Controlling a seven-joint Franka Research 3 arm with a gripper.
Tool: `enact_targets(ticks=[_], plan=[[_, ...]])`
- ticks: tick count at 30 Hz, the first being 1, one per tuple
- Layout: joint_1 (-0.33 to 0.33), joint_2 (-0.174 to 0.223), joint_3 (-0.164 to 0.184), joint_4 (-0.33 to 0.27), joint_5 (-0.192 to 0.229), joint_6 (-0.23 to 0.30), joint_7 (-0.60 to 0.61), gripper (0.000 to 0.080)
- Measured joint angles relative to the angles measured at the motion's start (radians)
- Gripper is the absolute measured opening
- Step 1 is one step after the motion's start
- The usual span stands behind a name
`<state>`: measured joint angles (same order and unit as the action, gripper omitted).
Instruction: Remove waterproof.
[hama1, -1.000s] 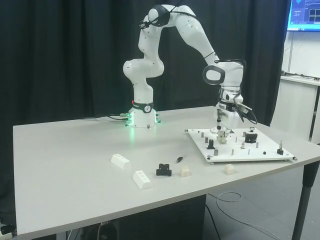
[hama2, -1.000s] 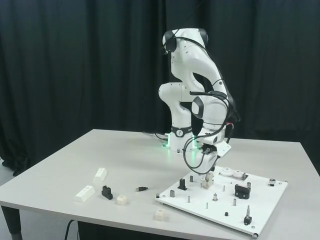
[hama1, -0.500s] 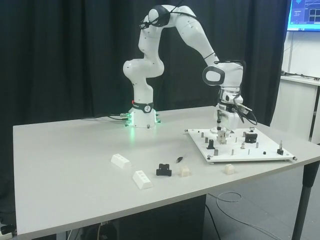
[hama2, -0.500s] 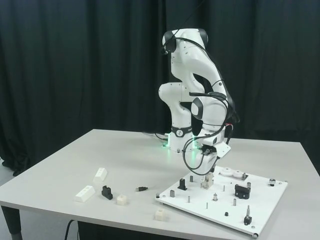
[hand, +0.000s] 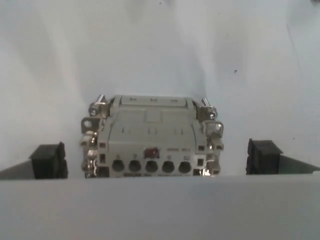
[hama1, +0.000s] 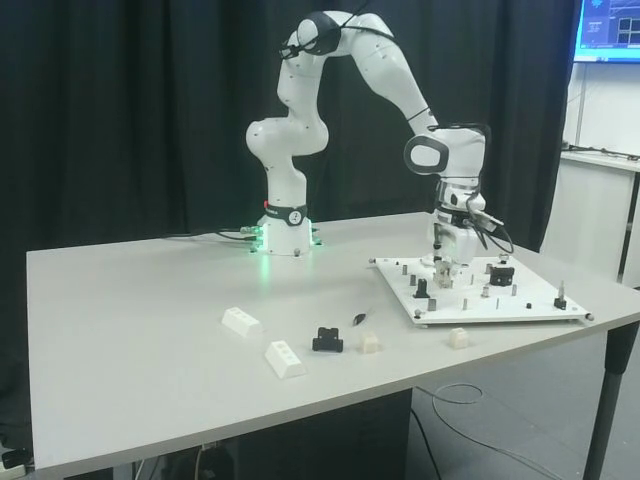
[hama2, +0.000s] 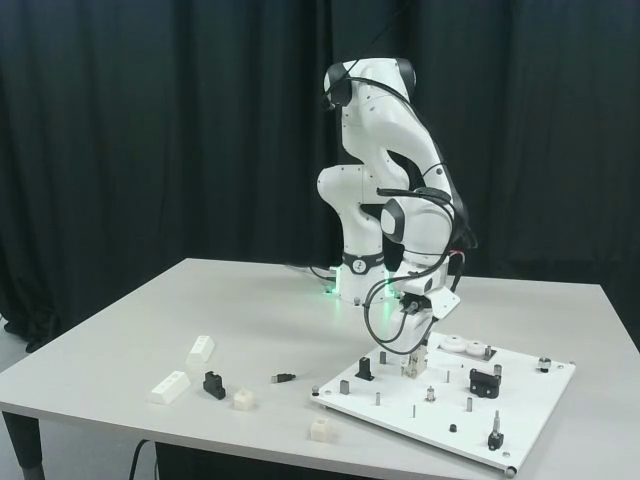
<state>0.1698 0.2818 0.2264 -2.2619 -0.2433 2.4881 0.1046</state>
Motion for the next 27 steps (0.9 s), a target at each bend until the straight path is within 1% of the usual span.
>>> enact_targets(ticks=[18,27], plan=[[-0.003,0.002,0.0,0.0,0.0,0.004,-0.001,0.08],[-0.005,0.006,0.0,0.0,-0.001,0.014,-0.004,0.08]])
